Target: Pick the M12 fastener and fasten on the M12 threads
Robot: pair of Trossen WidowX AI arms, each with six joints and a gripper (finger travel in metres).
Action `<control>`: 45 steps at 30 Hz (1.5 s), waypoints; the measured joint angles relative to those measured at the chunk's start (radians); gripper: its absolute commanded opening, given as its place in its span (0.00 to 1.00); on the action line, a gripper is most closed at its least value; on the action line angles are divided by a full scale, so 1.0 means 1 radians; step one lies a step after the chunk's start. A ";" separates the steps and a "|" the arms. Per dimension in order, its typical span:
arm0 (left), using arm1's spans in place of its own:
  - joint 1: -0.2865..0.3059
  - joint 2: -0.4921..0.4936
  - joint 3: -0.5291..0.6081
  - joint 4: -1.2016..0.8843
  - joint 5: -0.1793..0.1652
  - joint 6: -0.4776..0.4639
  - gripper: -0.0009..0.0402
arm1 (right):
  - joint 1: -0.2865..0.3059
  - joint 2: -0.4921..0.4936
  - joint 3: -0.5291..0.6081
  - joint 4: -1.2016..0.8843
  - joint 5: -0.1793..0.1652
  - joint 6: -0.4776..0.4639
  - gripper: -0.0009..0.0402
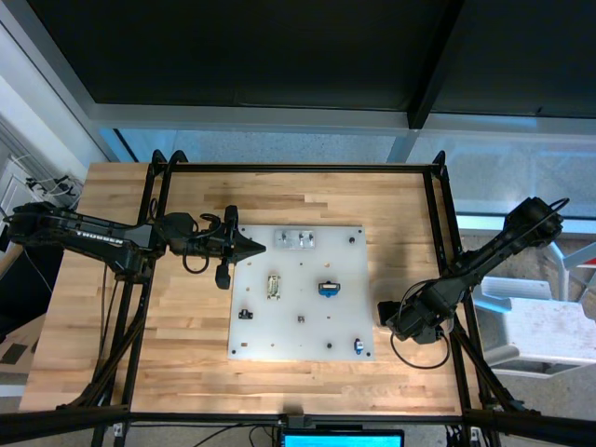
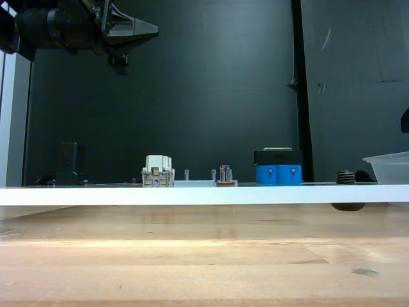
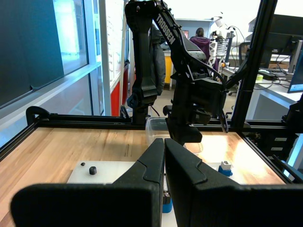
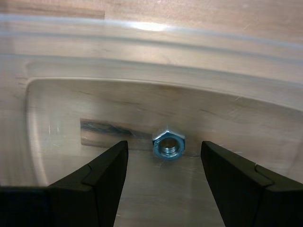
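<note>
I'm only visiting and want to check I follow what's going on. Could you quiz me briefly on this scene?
1. True or false: the nut sits on its stud.
2. Which gripper is open? A) left gripper B) right gripper
3. Fill in: the nut lies in a clear ____.
Key: 1 false, stud bare. 2 B, above the nut; left gripper hovers shut over the board's far left corner. 3 tray.
</note>
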State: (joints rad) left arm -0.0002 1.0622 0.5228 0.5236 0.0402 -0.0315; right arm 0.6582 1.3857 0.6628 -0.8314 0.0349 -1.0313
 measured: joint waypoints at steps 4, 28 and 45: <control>0.000 0.000 0.000 0.000 0.000 0.000 0.02 | -0.001 0.000 -0.019 0.028 -0.001 0.000 0.54; 0.000 0.000 0.000 0.000 0.000 0.000 0.02 | -0.002 -0.001 -0.030 0.044 -0.008 0.000 0.04; 0.000 0.000 0.000 0.001 0.000 0.000 0.02 | -0.005 -0.057 0.149 -0.138 -0.029 0.004 0.10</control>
State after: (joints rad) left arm -0.0002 1.0622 0.5224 0.5243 0.0402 -0.0315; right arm 0.6537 1.3285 0.8120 -0.9695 0.0055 -1.0275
